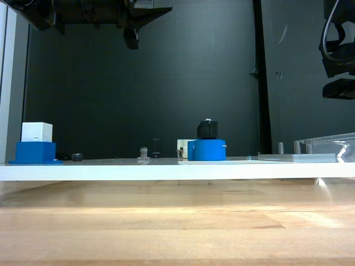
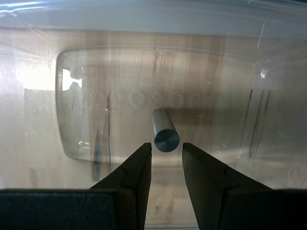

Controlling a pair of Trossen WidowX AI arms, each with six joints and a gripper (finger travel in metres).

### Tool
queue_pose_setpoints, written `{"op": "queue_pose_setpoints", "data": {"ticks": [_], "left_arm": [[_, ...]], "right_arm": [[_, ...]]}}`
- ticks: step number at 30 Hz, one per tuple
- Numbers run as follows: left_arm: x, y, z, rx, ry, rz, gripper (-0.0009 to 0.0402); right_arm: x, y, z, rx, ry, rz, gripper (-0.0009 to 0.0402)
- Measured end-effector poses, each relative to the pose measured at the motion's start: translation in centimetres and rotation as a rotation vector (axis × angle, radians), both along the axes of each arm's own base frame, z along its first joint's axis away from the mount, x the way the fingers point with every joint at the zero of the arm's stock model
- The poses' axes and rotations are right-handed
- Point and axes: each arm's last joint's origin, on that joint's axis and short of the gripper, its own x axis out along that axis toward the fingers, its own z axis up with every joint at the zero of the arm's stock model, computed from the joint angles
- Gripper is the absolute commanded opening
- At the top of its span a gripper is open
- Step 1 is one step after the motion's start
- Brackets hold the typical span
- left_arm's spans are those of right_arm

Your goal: Pick the 16mm cylinder and install on the taskboard

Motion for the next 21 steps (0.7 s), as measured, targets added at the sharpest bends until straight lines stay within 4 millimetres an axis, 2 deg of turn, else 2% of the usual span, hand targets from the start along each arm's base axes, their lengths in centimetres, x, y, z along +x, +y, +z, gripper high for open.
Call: {"op": "queue_pose_setpoints", "data": {"ticks": [10, 21], "left_arm": [[0.00, 0.00, 0.00, 0.000, 0.000, 0.000, 0.0000], [0.01, 0.00, -0.02, 0.000, 0.001, 0.000, 0.0000]], "right_arm": [[0.34, 0.22, -0.66, -0.016, 0.037, 0.004, 0.0081], [0.34, 0.27, -0.63, -0.016, 0.036, 0.006, 0.0010]]}}
